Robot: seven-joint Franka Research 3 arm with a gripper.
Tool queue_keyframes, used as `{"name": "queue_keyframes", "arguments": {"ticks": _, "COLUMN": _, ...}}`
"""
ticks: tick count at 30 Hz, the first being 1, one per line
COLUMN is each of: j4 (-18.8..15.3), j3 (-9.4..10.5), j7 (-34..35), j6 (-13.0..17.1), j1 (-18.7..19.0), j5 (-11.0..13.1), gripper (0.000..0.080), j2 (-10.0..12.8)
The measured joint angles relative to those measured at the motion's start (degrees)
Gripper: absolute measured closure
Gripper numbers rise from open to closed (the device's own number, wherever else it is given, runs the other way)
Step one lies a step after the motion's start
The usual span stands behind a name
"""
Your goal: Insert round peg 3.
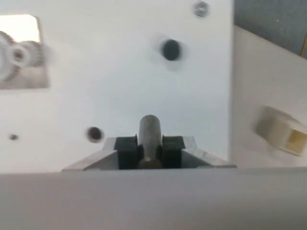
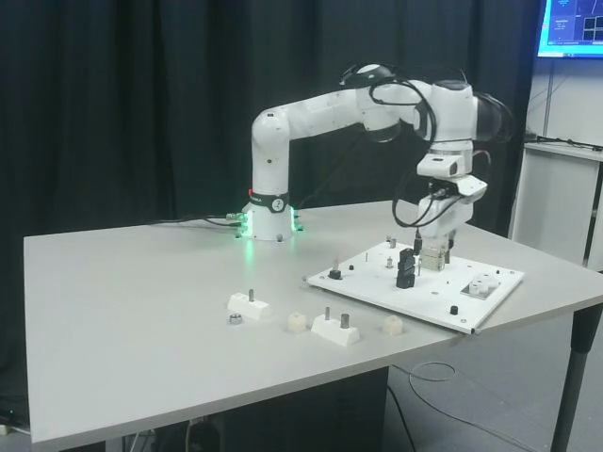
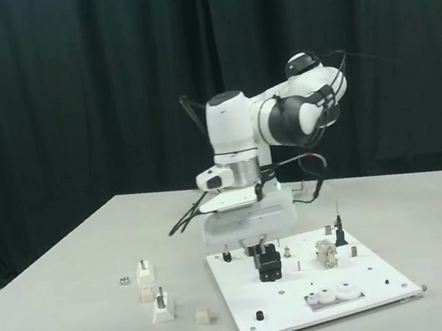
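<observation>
The arm [image 2: 311, 108] is made up of white, rounded shells joined by darker grey bands at the joints. Black cables [image 2: 415, 94] are looped along its upper segments (and down toward the wrist). Green lights are seen around the base [image 2: 268, 218]. The gripper [image 1: 149, 149] is fitted with black fingers [image 1: 125, 151] on a white body.

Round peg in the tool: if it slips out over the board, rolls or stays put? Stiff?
The round peg looks like a plain grey metal cylinder, so probably stiff and heavy for its size. Smooth sides suggest it may slip in the tool. Dropped on the flat white board, it would likely roll.
</observation>
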Motion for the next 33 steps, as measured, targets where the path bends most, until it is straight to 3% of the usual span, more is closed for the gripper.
{"name": "queue_keyframes", "arguments": {"ticks": 7, "j4": 0.01, "j3": -0.08, "j7": 3.49, "j6": -0.12, "j1": 3.48, "j5": -1.14, "gripper": 0.0698, "j2": -0.43}}
{"name": "queue_keyframes", "arguments": {"ticks": 19, "j4": -0.21, "j3": -0.11, "j7": 9.17, "j6": -1.00, "j1": 9.09, "j5": -5.08, "gripper": 0.0698, "j2": -0.43}}
{"name": "queue_keyframes", "arguments": {"ticks": 33, "j4": -0.72, "j3": 1.83, "j7": 14.27, "j6": -1.61, "j1": 13.87, "j5": -6.88, "gripper": 0.0698, "j2": -0.43}}
